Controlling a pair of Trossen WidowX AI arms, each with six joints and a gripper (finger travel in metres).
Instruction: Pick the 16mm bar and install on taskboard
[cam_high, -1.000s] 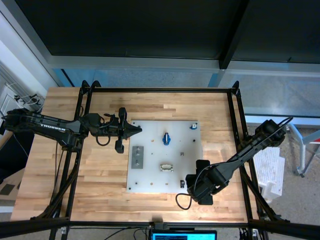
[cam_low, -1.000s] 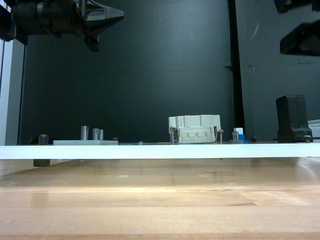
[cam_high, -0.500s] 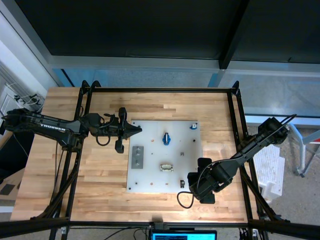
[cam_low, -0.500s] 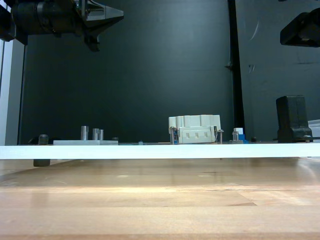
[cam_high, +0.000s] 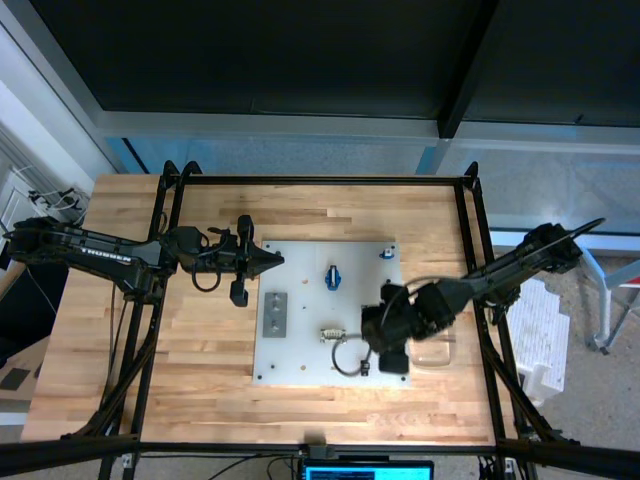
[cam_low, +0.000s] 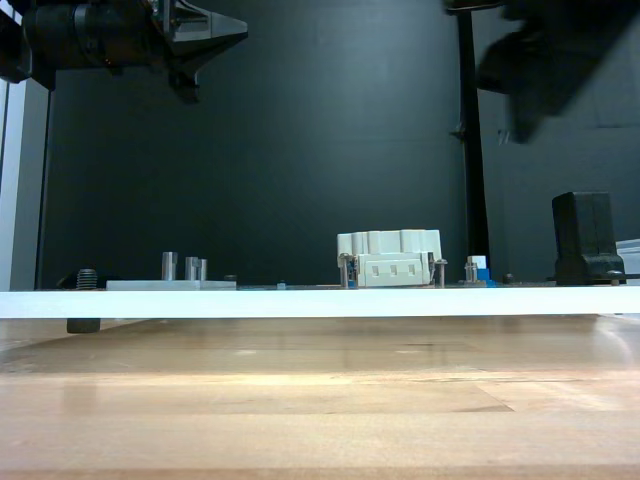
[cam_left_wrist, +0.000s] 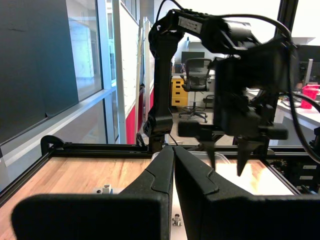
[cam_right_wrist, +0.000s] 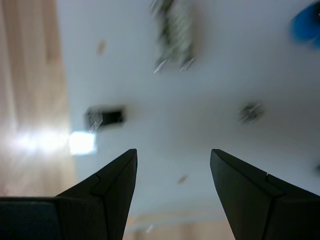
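Swung in from the near right corner, where it hung a second ago, the right gripper (cam_high: 384, 333) is now above the right half of the taskboard (cam_high: 300, 300), just beside the beige connector (cam_high: 332, 335). Its own camera shows its fingers (cam_right_wrist: 107, 185) spread wide with nothing between them, pointing down at bare white plate. That view, though smeared, is the only one that picks out a small dark grey spot that looks to be the 16mm bar (cam_right_wrist: 250, 112). The spot is on the plate to the right of the connector and farther from the near edge, touched by neither finger. From above, the gripper's body covers that place. The small black block (cam_right_wrist: 106, 116) lies off to the other side of the fingers, close to the board's near edge. The level view gives what the overhead one cannot: the right gripper is a dark smear high over the plate, well clear of it.

The left gripper (cam_left_wrist: 173, 148) has not shifted. Its fingers are pressed together and empty, held high over the board's far left edge. Its camera looks across at the right arm, whose fingers hang apart. Farther out on the plate are the grey metal block (cam_high: 273, 314) and the blue knob (cam_high: 333, 277), and the wooden table (cam_high: 150, 380) lies beneath it all.
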